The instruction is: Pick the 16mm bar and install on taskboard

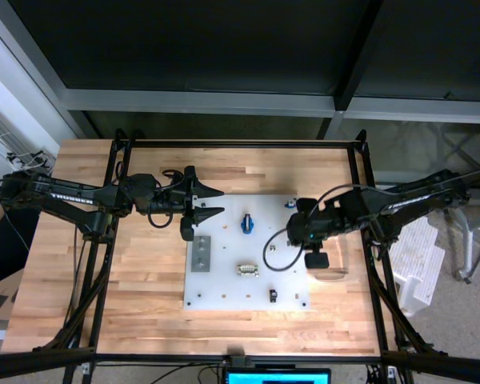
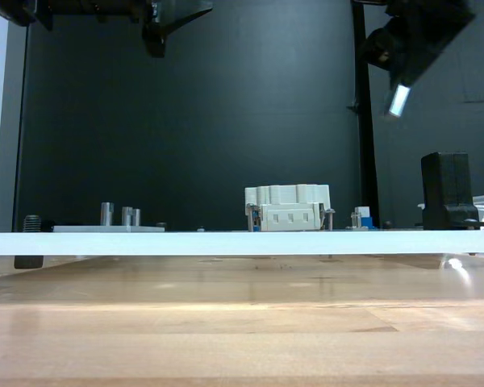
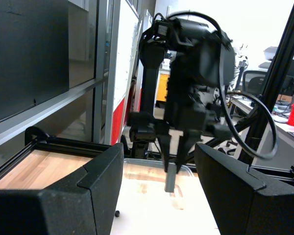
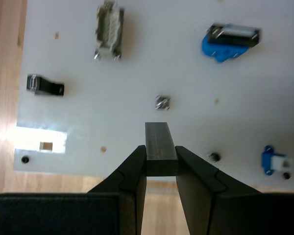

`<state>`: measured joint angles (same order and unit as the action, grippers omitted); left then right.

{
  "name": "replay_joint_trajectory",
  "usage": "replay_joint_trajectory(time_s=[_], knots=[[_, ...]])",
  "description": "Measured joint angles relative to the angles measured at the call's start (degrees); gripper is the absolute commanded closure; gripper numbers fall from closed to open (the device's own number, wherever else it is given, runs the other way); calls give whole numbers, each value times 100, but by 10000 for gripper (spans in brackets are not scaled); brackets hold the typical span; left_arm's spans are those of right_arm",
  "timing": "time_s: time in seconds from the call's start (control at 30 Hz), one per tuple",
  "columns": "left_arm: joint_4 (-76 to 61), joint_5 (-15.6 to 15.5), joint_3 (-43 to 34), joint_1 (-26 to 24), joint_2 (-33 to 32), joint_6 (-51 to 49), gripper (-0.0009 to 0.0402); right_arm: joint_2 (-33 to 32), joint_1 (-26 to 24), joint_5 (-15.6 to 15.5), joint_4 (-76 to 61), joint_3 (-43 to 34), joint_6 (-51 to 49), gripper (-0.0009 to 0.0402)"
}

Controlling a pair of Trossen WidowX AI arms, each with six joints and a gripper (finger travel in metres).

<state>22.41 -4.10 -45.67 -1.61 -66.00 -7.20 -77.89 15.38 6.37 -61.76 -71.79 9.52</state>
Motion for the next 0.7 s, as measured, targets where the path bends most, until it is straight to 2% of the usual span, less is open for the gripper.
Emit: replay_joint_trajectory(time_s=[0.57, 0.7], knots=[[-4, 0, 0, 2, 2, 0, 196, -1086, 1025, -42, -509, 0, 1615, 346], [-4, 0, 0, 2, 0, 0, 195, -1200, 1196, -168, -507, 0, 1845, 339]])
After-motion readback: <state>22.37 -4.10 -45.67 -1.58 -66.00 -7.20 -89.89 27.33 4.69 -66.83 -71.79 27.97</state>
